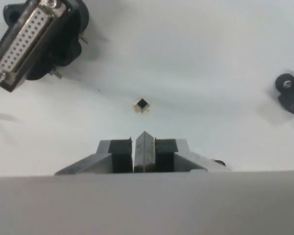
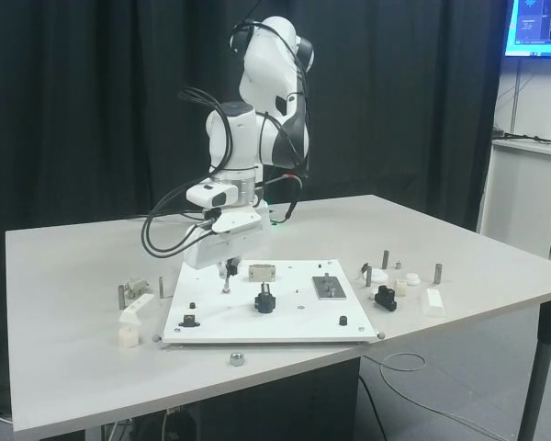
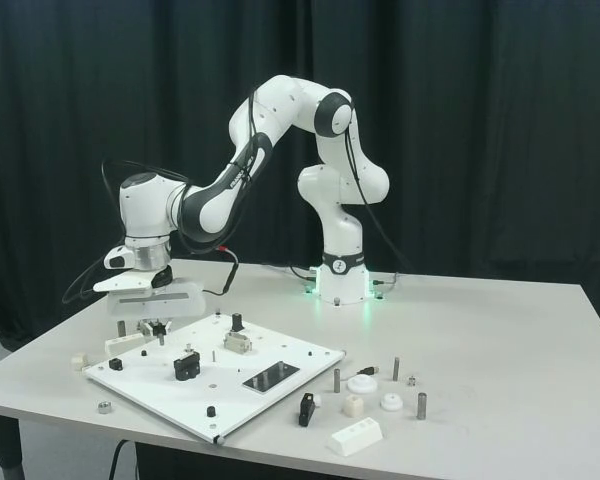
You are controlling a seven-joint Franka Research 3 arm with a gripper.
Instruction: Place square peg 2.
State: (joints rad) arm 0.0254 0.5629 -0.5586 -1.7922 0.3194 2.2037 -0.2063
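My gripper (image 1: 144, 143) is shut on a grey square peg (image 1: 144, 157) that stands upright between the black pads (image 1: 120, 152). The peg's lower end hangs just over the white board (image 1: 196, 63). A small square hole (image 1: 142, 104) lies in the board a short way ahead of the peg. From the first room view, the gripper (image 2: 228, 267) holds the peg (image 2: 226, 281) over the board's (image 2: 285, 326) far left part. The second room view shows the gripper (image 3: 157, 326) and peg (image 3: 161, 340) near the board's (image 3: 270, 400) left end.
A black-framed multi-pin connector (image 1: 32, 41) stands on the board beside the hole, and a black fixture (image 1: 291, 93) on the other side. More black fixtures (image 2: 264, 301) and a grey plate (image 2: 328, 288) sit on the board. Loose pegs (image 2: 384, 260) and white parts (image 2: 432, 301) lie right of it, a white block (image 2: 133, 322) to its left.
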